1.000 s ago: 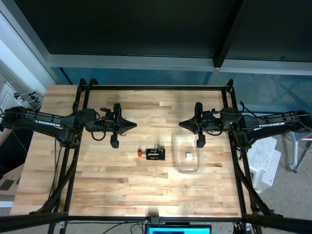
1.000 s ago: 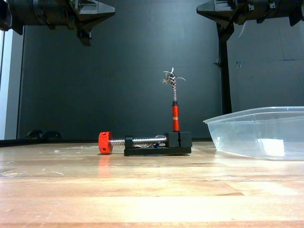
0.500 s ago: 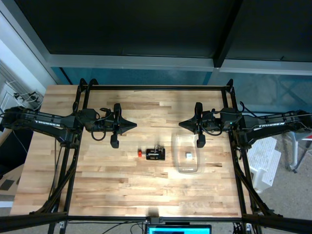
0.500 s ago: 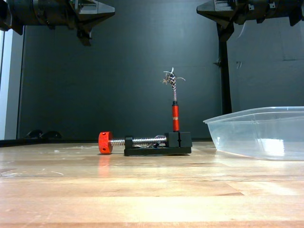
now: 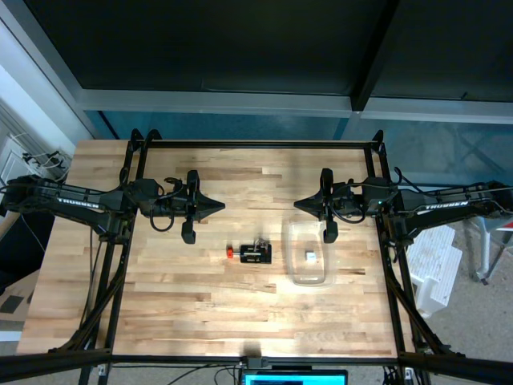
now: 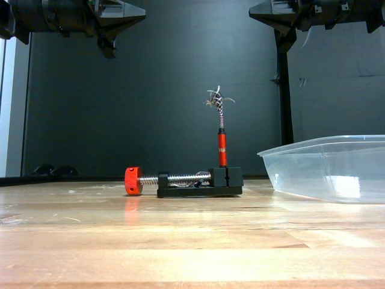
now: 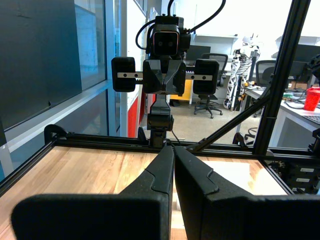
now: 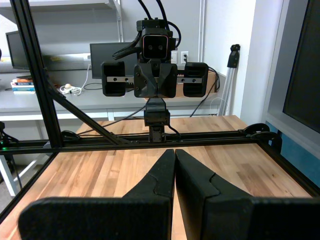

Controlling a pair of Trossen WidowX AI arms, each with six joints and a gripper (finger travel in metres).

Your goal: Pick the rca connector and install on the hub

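Near the middle of the table (image 5: 200, 313), a black vise (image 6: 198, 180) with a red knob (image 6: 133, 180) at its left end holds the red connector (image 6: 222, 147) upright. A braided cable (image 6: 220, 111) rises straight up from the connector and ends in a frayed tuft, with nothing gripping it. To the right sits a clear tray (image 6: 325, 165). Seen from above, a white block (image 5: 310, 255) lies in the tray with nothing dark on it and no cable running off it.

Judging from this, the install looks done: the connector stands on the vise by itself and both arms are well clear of it. No further pick seems needed. The next move, if any, calls only for checking that the connector is pushed fully home, which these views cannot settle, and for keeping the arms away from the cable so it is not knocked.

Up high over the far left part of the table, the left tool (image 5: 220, 206) points right, well apart from the vise. Its fingers (image 7: 160, 175) are pressed together and hold nothing. Opposite it, the right tool (image 5: 297, 206) hangs high near the far end of the tray, pointing left. Its fingers (image 8: 160, 175) are likewise pressed together and empty. Each wrist view looks past its own closed fingers to the other arm across the table.
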